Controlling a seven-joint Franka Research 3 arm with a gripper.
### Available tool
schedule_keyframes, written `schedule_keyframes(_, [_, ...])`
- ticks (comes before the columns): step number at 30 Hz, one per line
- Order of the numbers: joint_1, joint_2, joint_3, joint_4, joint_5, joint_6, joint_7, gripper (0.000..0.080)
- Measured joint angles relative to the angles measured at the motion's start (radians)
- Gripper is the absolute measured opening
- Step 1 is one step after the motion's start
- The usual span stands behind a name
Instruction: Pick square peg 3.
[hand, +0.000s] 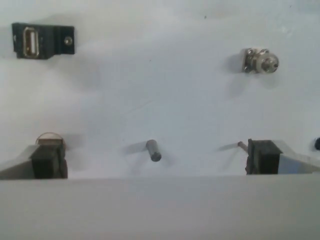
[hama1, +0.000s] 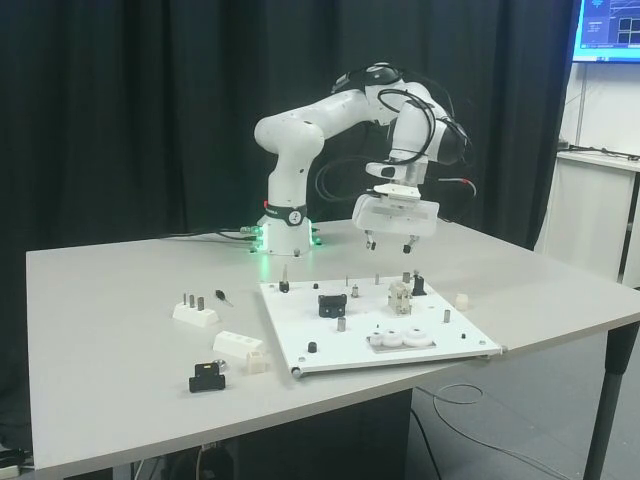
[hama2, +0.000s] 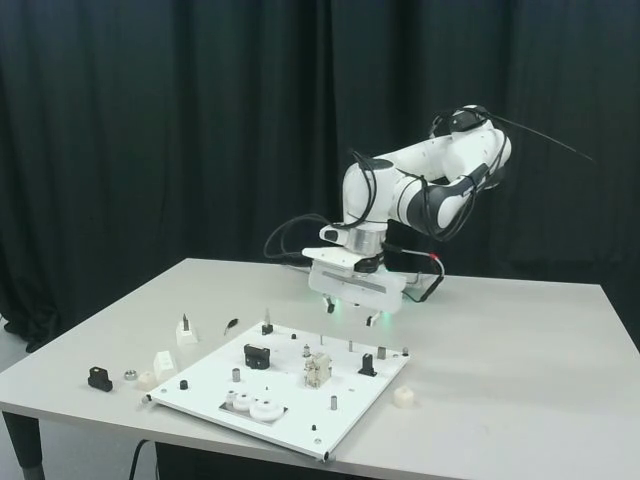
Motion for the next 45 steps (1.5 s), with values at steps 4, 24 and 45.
schedule_keyframes(4, [-0.016,0.0,0.0,0.009,0.0,-0.004,-0.011,0.08])
schedule_keyframes(24, [-0.134,0.0,0.0,0.07,-0.035,0.019,-0.112,0.08])
schedule_keyframes(45, [-0.473,0.004,0.004,0.234,-0.083,0.076,-0.388,0.08])
